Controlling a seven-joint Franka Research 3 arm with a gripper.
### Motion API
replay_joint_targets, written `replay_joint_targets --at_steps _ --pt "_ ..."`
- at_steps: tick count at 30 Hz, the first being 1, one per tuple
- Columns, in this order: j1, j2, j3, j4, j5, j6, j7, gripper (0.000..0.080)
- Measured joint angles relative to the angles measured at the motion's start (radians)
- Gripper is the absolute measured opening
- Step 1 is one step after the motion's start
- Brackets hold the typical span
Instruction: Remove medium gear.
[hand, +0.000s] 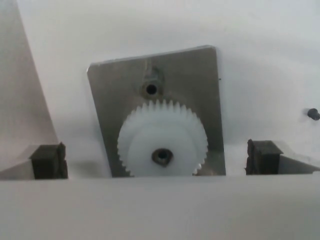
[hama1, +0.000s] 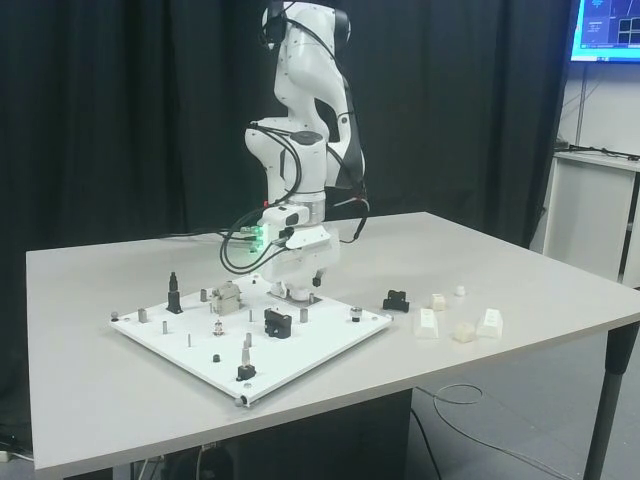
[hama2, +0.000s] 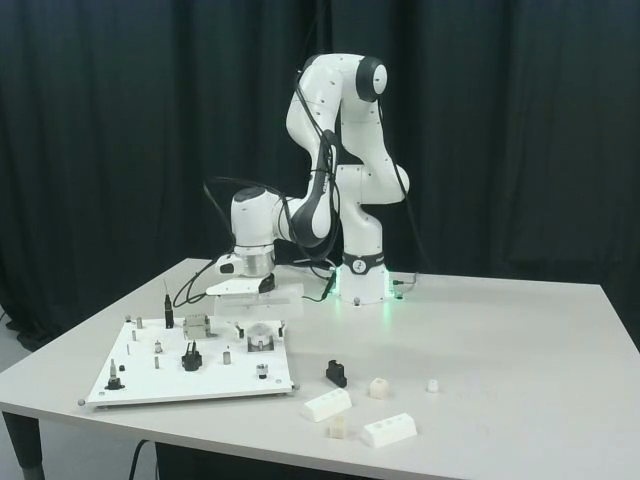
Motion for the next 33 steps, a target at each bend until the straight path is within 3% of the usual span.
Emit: replay_joint_targets --at_steps 5,6,11,12,18,19,23,24,33 --pt "0.001 0.003 0.000 0.000 0.000 0.004 0.002 0.0800" --pt "0.001 0.004 0.000 0.000 0.000 0.004 0.002 0.0708" --pt "0.001 0.005 0.000 0.000 0.000 0.004 0.006 0.0708" --pt "0.001 0.005 0.000 0.000 0.000 0.004 0.007 0.0548" --pt "0.002 0.004 -0.006 0.000 -0.001 0.009 0.009 0.0548" --pt "0.003 0.004 -0.006 0.000 -0.001 0.008 0.009 0.0368" --pt "0.003 0.004 -0.006 0.000 -0.001 0.008 0.009 0.0368" --pt "0.004 0.004 -0.006 0.000 -0.001 0.008 0.009 0.0283" --pt "0.004 0.003 -0.007 0.000 -0.001 0.007 0.009 0.0283"
